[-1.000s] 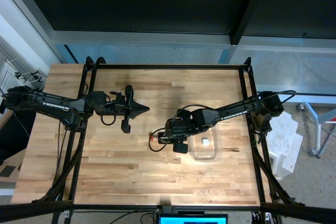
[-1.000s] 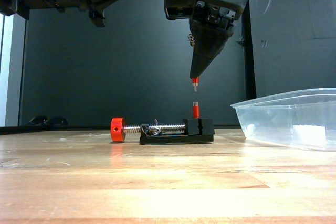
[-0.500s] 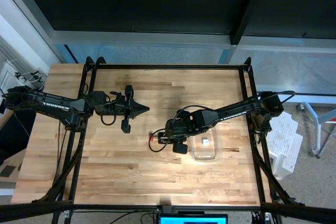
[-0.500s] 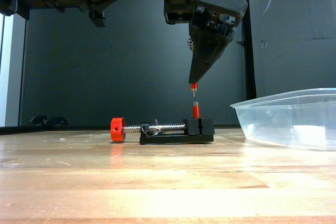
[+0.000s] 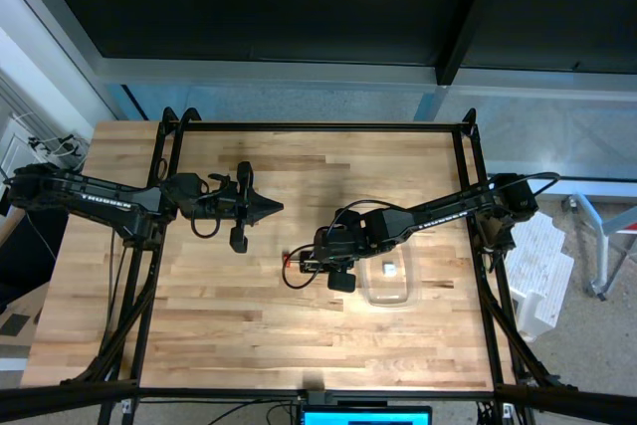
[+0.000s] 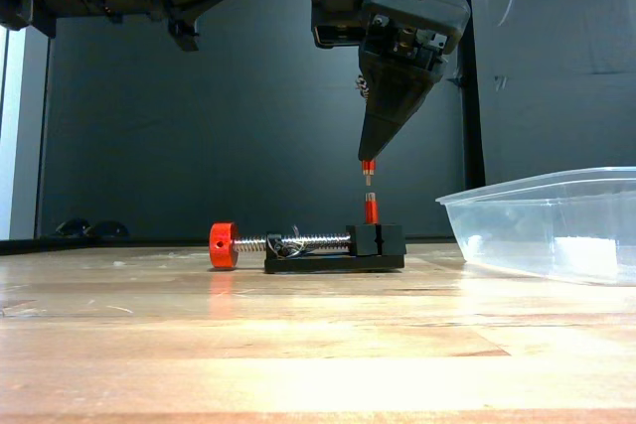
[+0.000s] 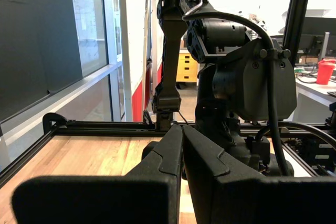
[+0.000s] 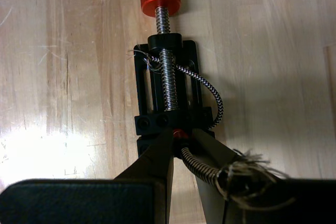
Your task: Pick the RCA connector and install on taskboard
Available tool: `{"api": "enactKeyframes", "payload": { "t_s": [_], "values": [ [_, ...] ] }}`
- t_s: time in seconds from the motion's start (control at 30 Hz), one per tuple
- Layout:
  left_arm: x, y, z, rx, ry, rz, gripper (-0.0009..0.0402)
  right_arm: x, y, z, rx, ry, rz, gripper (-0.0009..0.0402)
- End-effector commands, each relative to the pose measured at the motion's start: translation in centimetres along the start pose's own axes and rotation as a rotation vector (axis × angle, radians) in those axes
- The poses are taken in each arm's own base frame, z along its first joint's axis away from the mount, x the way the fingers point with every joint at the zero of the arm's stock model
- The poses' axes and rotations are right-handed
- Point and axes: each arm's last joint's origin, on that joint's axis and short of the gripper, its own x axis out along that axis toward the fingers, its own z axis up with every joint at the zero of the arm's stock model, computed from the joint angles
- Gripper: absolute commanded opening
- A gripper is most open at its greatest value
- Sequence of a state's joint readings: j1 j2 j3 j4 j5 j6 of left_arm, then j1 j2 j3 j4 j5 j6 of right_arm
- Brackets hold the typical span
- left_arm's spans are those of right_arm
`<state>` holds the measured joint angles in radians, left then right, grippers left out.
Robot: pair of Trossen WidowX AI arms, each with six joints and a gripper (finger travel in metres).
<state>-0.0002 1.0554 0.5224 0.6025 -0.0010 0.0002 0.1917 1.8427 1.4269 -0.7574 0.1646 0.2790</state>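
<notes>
The taskboard [image 6: 333, 246] is a small black block with a red knob [image 6: 224, 244], a silvery screw and an upright red socket [image 6: 370, 210]. It lies near the table's middle [image 5: 299, 265]. My right gripper [image 6: 369, 154] points straight down over that socket, shut on the RCA connector [image 6: 368, 168], a tiny plug with a red collar and a silvery tip. A small gap separates the plug's tip from the socket. In the right wrist view the fingers [image 8: 160, 148] pinch the plug [image 8: 180, 134] above the board's end [image 8: 165, 121], with a braided cable [image 8: 197, 166] trailing back. My left gripper [image 5: 277, 207] hangs shut, away to the left.
A clear plastic tray [image 6: 556, 220] stands just right of the board, holding a small white cube [image 5: 390, 269]. A black frame [image 5: 318, 127] borders the wooden table. The left arm [image 5: 100, 198] reaches in from the left edge.
My right gripper has come down a little with the plug, narrowing the gap above the red socket. The left arm has not moved.
</notes>
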Motion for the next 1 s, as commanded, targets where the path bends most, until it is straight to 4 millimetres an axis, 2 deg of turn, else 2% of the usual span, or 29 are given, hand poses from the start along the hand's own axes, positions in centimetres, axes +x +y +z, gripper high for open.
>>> {"api": "enactKeyframes", "payload": {
  "t_s": [0.03,1.0],
  "values": [
    [0.01,0.01,0.01,0.0,0.0,0.0,0.0,-0.01,0.01,-0.01,0.0,0.0,0.0,0.0],
    [0.01,0.0,0.01,0.0,0.0,0.0,0.0,0.77,0.0,-0.52,0.001,-0.005,0.001,0.0]
  ]
}}
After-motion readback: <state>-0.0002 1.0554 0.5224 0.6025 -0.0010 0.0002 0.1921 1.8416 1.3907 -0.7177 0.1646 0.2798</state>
